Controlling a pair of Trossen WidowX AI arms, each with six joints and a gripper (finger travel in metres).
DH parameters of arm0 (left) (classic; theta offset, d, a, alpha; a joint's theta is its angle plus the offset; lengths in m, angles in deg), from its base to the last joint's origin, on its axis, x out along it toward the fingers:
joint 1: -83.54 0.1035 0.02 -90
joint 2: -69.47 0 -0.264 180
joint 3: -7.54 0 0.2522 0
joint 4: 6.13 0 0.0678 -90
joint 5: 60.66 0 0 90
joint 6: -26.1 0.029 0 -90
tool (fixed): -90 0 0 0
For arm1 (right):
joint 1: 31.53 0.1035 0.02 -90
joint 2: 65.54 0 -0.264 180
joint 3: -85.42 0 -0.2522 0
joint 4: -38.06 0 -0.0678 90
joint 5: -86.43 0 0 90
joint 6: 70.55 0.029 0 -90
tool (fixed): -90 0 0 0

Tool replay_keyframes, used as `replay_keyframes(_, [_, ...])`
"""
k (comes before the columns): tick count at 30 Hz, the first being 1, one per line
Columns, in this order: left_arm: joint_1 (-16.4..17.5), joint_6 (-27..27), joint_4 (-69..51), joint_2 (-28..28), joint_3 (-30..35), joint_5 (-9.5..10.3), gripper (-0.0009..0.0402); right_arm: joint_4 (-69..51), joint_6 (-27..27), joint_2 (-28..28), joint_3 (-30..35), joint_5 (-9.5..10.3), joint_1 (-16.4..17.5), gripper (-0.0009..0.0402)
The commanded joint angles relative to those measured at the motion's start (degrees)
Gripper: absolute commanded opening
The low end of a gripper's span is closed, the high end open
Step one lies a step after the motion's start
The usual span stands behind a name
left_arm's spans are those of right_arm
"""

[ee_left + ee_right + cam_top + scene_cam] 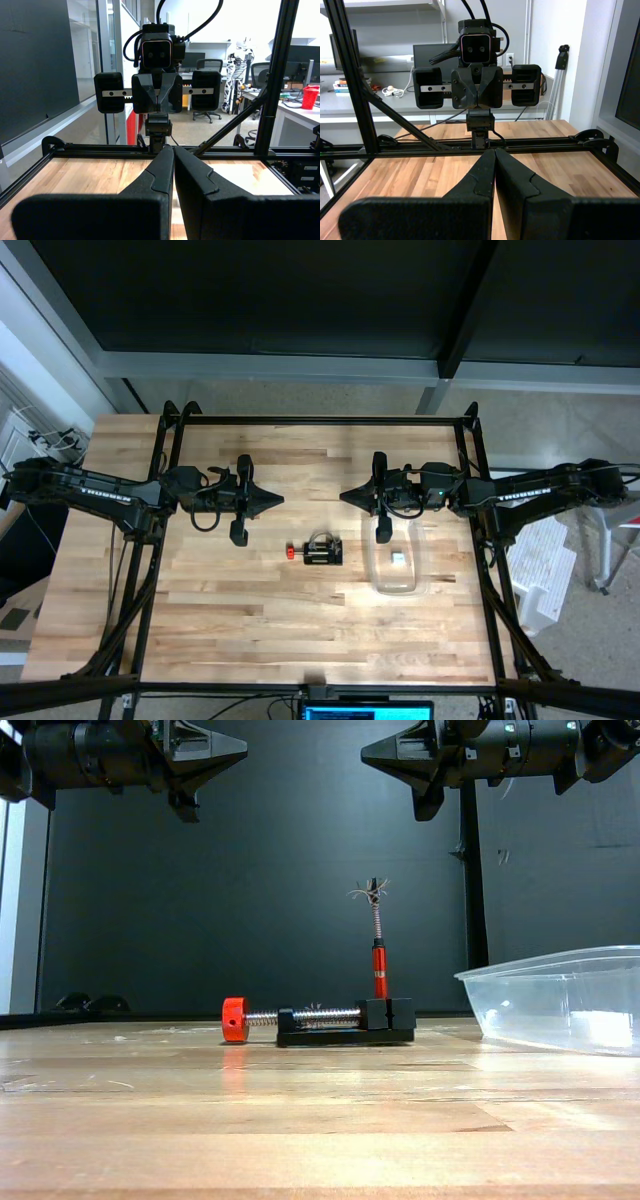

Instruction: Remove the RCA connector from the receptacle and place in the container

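Connector (379,960) upright; left tool (280,500), right tool (343,497) aloft.

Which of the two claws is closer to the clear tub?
The right gripper, shut, high above the table near the container's far end. The left gripper, also shut, hangs farther off, past the receptacle.
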Motion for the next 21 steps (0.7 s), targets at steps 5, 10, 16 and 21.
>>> replay_keyframes(5, [0.0, 0.0, 0.02, 0.02, 0.0, -0.02, 0.0, 0.0, 0.0, 0.0, 0.0, -0.02, 0.02, 0.0])
replay_keyframes(10, [0.0, 0.0, 0.02, 0.02, 0.0, -0.02, 0.0, 0.0, 0.0, 0.0, 0.0, -0.02, 0.02, 0.0])
replay_keyframes(16, [0.0, 0.0, 0.02, 0.02, 0.0, -0.02, 0.0, -0.17, 3.61, -0.07, 0.0, 0.04, 0.02, 0.0])
replay_keyframes(21, [0.0, 0.0, 0.04, 0.02, 0.0, -0.02, 0.0, -9.81, 3.61, -0.09, 2.47, 0.02, 0.35, 0.0])
